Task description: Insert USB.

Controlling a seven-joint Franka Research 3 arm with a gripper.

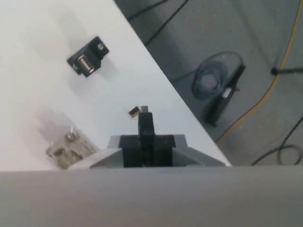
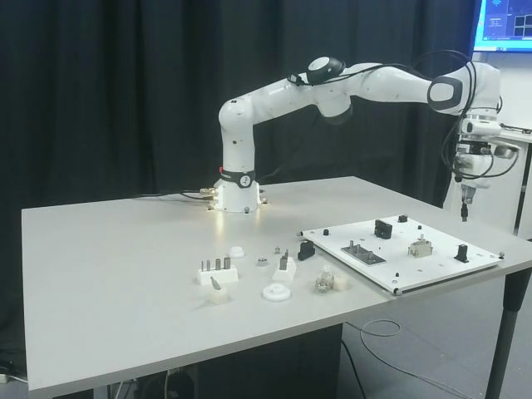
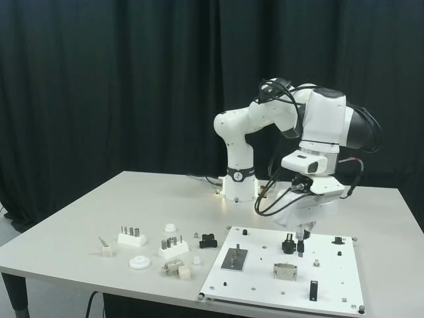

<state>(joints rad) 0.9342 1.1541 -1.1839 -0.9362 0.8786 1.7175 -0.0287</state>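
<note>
My gripper (image 1: 146, 142) is shut on a black USB plug (image 1: 146, 124), whose metal tip points down at the white board (image 1: 42, 42). The black USB socket (image 1: 87, 57) stands on that board, off to one side of the plug and apart from it. In the second room view the gripper (image 3: 300, 237) hangs low over the board (image 3: 265, 281), and the plug (image 3: 300, 248) is just right of the socket (image 3: 288, 244). In the first room view the gripper (image 2: 463, 198) hovers above the board's far right edge, beyond the socket (image 2: 383, 229).
A grey multi-pin connector (image 1: 66, 149) and a small metal peg (image 1: 134, 112) sit on the board near the plug. The board edge runs close by, with cables (image 1: 210, 78) on the floor beyond. A white peg holder (image 2: 218, 270), gears and a black block (image 2: 306, 249) lie on the grey table.
</note>
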